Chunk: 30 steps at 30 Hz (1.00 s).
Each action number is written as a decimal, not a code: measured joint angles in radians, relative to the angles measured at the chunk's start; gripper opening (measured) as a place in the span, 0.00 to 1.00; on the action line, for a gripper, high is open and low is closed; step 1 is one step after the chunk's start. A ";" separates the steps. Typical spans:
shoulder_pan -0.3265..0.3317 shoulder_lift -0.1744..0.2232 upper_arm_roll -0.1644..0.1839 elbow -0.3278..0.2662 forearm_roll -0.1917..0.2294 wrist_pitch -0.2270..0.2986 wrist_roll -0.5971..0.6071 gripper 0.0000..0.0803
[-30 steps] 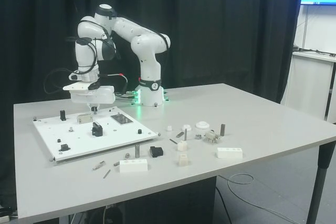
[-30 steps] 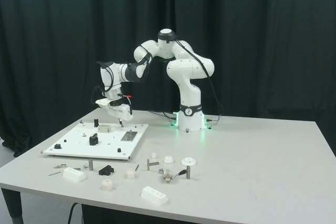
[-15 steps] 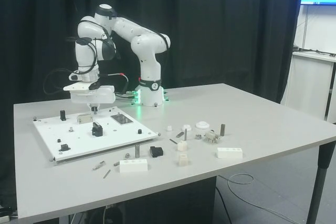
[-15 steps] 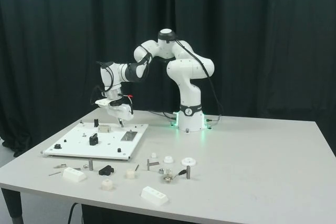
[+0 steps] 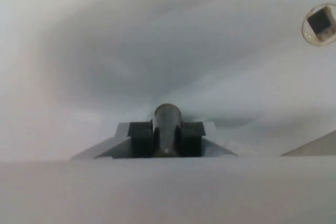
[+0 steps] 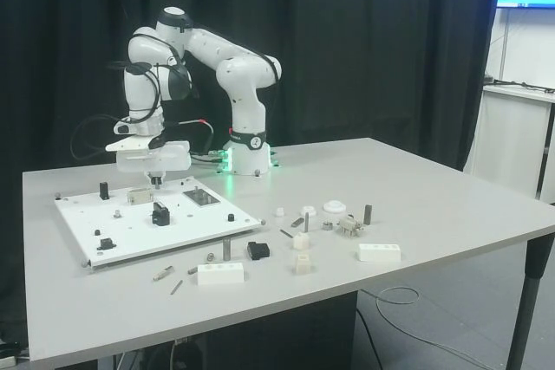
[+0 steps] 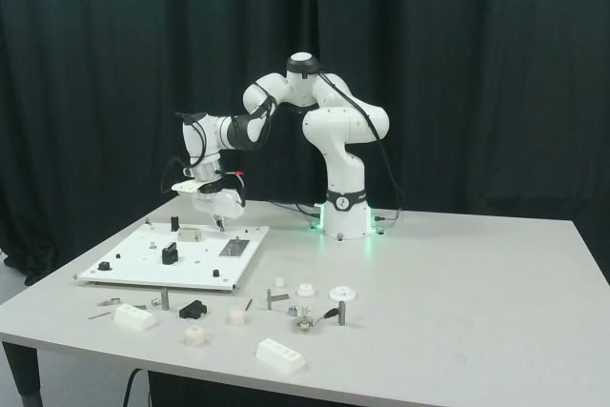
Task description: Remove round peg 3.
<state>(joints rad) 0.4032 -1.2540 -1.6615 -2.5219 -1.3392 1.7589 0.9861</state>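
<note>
I see the jaws pinching the peg: in the wrist view the dark round peg stands between the two black pads, one pressed against each side of it. Beneath the jaws lies the white board, and a round hole with a black square part in it shows on the board well off to one side of the jaws.

From the first room view, the arm reaches out from its base and hangs the jaws over the far part of the board, above a small grey block and close to a dark plate. The peg itself is too small to make out there, and I cannot tell whether its tip touches the board. Black fittings stand on the board nearer the camera than the jaws.

The second room view shows the jaws over the board likewise. Well apart from the jaws, loose parts lie on the grey tabletop: white blocks, white gears and a black clip.
</note>
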 joint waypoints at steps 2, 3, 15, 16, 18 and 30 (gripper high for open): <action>0.000 0.000 0.000 -0.001 0.000 0.001 -0.015 0.13; -0.001 0.000 0.000 -0.001 0.000 0.002 -0.024 0.13; -0.013 0.000 0.001 -0.007 0.001 0.015 0.053 0.13; -0.014 0.000 0.002 -0.007 0.001 0.016 0.060 0.13; -0.015 0.000 0.002 -0.008 0.001 0.017 0.077 0.13; -0.016 0.000 -0.002 -0.006 0.004 0.018 0.225 0.13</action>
<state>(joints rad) 0.3869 -1.2541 -1.6631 -2.5281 -1.3347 1.7764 1.2113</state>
